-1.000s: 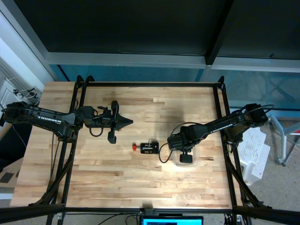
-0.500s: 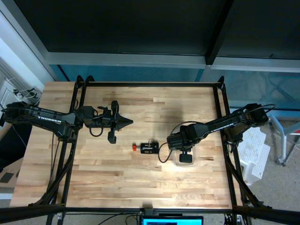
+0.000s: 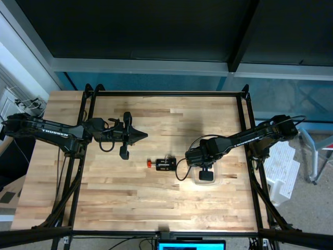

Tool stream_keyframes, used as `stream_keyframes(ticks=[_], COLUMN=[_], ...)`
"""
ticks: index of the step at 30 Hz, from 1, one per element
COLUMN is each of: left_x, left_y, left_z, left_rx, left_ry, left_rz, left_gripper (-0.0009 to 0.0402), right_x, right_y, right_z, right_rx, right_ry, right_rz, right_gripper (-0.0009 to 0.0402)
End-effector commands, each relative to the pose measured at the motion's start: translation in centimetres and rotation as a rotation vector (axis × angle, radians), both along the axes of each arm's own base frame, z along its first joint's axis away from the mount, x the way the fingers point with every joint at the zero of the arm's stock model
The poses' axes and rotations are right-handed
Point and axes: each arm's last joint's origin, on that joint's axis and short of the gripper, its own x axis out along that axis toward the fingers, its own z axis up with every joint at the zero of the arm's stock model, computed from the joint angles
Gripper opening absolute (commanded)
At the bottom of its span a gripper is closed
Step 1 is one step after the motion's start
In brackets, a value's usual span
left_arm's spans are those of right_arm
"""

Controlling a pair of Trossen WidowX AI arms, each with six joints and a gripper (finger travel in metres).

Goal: Pick the rca connector and install on the hub

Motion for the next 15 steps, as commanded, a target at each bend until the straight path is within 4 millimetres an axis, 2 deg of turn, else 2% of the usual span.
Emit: stream_keyframes(ticks=[1,15], left_x=[0.01,0.00], left_y=[0.00,0.01], left_z=[-0.01,0.00], left_rx=[0.000,0.000], left_ry=[0.000,0.000], left_rz=[0.000,0.000], left_gripper=[0.0000,0.0000], right_x=[-0.06,-0.27], right_y=[-0.06,0.03], right_z=[-0.17,-0.96], right_rx=[-0.018,-0.015], right_ry=[-0.001,-0.009], right_rz=[-0.001,0.003], right_gripper=[0.0000,0.0000])
